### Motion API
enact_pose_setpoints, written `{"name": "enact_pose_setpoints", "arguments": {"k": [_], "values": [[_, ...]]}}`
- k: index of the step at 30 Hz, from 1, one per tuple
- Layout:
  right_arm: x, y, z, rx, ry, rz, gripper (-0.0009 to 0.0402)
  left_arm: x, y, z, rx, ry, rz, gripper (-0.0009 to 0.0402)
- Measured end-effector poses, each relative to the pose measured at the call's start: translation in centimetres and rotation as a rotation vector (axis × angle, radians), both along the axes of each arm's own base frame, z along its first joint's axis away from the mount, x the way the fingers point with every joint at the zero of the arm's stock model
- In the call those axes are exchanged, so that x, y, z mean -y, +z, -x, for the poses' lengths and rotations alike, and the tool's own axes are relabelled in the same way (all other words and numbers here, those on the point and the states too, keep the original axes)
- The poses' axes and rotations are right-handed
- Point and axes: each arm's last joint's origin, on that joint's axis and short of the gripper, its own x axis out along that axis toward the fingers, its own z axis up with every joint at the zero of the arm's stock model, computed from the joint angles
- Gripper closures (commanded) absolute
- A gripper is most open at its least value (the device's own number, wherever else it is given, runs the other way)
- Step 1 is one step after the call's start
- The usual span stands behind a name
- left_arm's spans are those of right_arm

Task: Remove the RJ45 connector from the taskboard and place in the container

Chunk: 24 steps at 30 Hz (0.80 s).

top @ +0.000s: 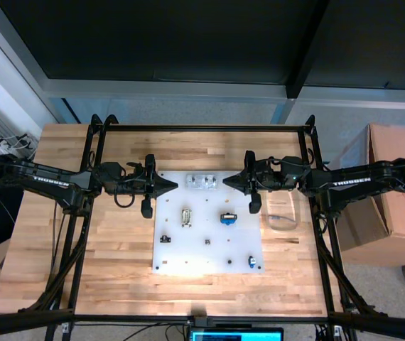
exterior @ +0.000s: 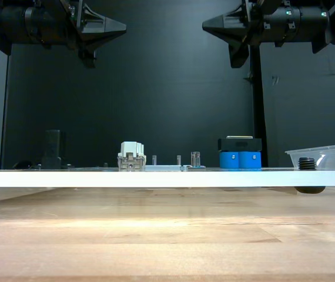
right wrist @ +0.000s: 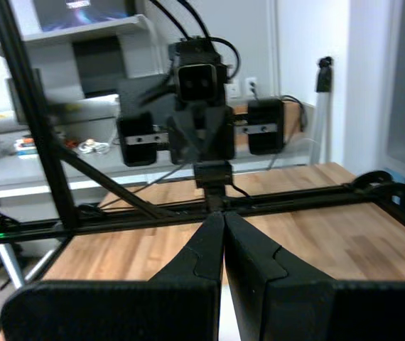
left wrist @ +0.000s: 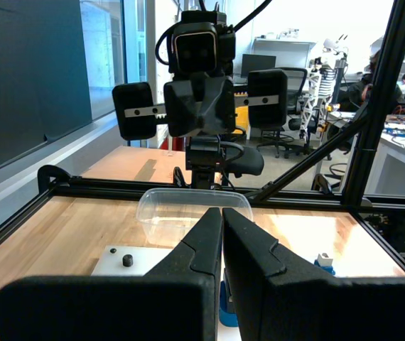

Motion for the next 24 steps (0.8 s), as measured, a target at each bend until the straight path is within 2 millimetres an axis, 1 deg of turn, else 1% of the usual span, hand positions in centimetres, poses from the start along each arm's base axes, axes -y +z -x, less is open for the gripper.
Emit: {"name": "enact_pose_setpoints", "arguments": {"k": [5, 24], "values": [[0.02, -0.07, 0.08, 0.016, 0.000, 0.007, 0.0394, 0.00, 0.01, 0.00, 0.000, 0.000, 0.000, 0.0393], [-0.01, -0.65, 0.11, -0.024, -0.002, 0.036, 0.0394, 0.00, 0.01, 0.00, 0.000, 0.000, 0.000, 0.0393]]}}
